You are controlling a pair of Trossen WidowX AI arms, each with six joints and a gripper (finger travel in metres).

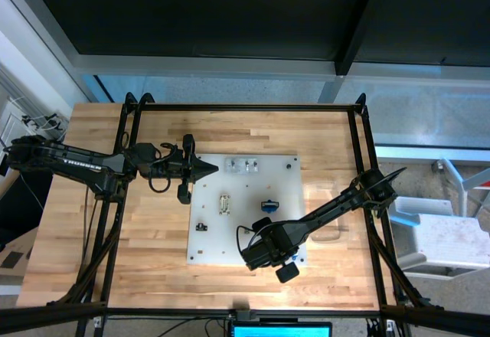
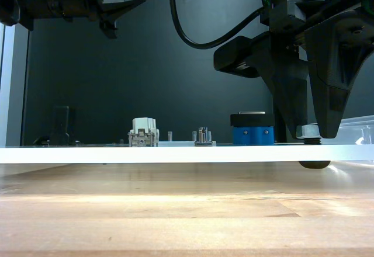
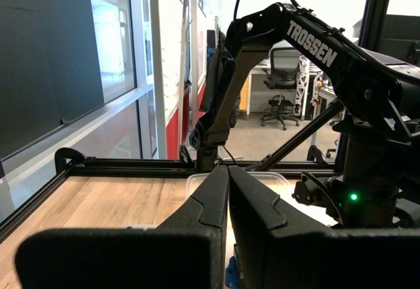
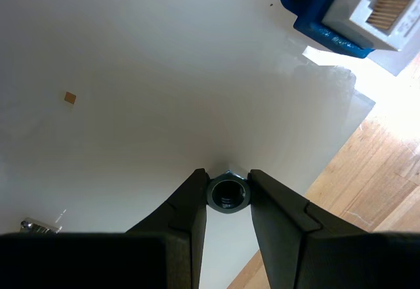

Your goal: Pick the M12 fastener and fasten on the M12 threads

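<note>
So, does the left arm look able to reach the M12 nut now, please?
Probably not: the right tool grips the nut on its stud, near-right on the board; the left tool hangs shut, high at far left.

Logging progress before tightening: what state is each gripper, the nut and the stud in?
Right gripper: shut on the M12 nut, at the board's near right edge.
M12 nut: gripped, sitting atop its stud.
Stud: ribs showing below the nut.
Left gripper: shut, empty, raised over the board's far left.
</note>
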